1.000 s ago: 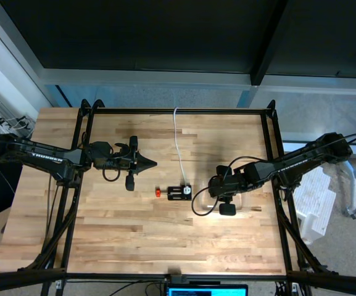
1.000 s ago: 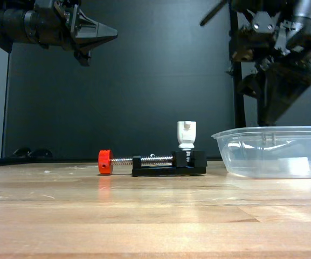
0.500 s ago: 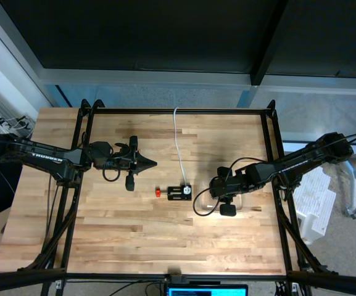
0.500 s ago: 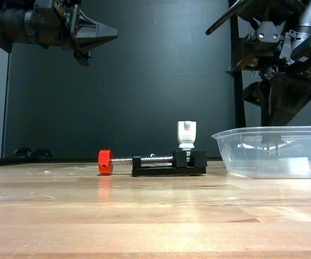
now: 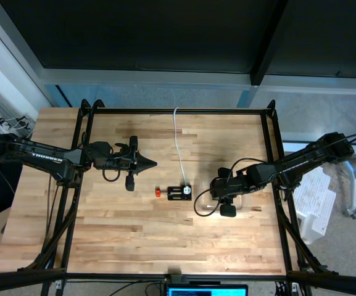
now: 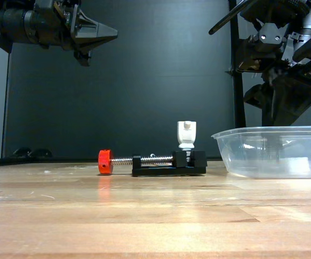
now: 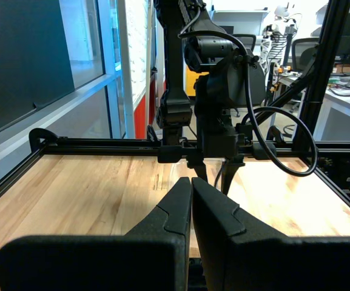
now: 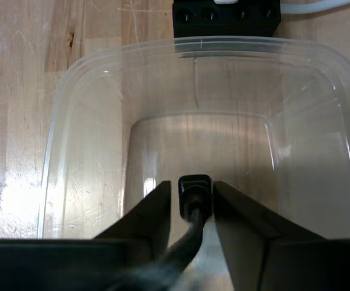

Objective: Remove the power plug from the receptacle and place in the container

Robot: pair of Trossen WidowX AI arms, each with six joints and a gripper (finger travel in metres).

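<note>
Right gripper (image 8: 191, 195) pinches the black power plug (image 8: 195, 183) (thin-tailed) over the clear, round-cornered container (image 8: 90, 60); left gripper (image 7: 191, 182) hangs aloft, fingers together.

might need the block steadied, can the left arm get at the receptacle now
Probably yes: the left gripper hangs shut, high and to the left of the receptacle, with nothing between them. The right gripper holds the power plug over the container on the other side, out of the way.

The right claw (image 8: 191, 197) pinches the power plug (image 8: 195, 183) over the container (image 8: 80, 121).
</note>
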